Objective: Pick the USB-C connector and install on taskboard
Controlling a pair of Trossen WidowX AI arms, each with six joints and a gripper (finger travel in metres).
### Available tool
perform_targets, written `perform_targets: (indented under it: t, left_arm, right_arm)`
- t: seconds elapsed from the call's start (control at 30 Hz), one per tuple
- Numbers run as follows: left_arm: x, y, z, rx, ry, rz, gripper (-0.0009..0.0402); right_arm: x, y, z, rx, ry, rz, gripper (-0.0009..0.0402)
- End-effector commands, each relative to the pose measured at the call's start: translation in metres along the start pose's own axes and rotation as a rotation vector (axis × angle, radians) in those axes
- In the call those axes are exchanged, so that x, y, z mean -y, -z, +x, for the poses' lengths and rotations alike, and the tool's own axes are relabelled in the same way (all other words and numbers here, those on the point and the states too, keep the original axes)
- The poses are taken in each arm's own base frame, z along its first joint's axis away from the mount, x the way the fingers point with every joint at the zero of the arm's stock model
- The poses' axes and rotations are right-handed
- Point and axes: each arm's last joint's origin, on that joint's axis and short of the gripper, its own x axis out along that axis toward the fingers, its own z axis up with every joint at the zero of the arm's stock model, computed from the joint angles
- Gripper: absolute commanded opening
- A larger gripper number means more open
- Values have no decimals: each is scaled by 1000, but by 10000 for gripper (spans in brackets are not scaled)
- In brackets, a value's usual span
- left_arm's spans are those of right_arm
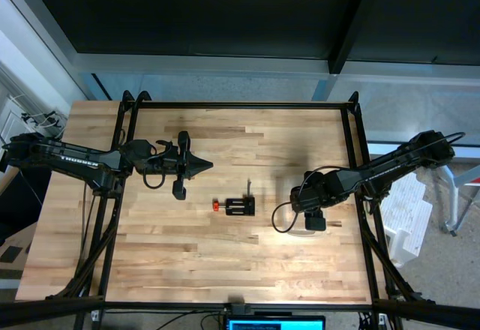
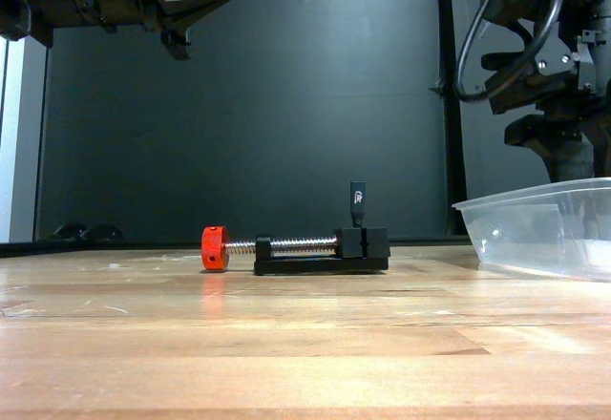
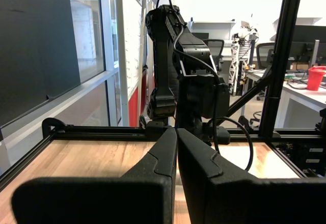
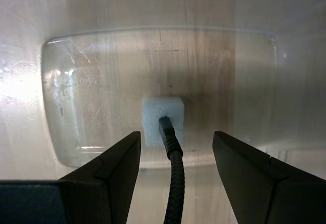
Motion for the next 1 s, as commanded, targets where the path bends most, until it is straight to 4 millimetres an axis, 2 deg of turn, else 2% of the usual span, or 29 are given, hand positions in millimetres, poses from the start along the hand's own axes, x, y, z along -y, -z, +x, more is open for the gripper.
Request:
perform_targets:
  t: [0.03,0.6,1.0]
  left_arm:
    - [0,0,0,0,0,0,0]
    - [0,0,0,0,0,0,0]
    - [0,0,0,0,0,0,0]
  right_arm:
    - [0,1,2,5,-3,3,196]
    - [-1,2,5,3,-20,1,132]
    - [-1,2,5,3,-19,-4,53]
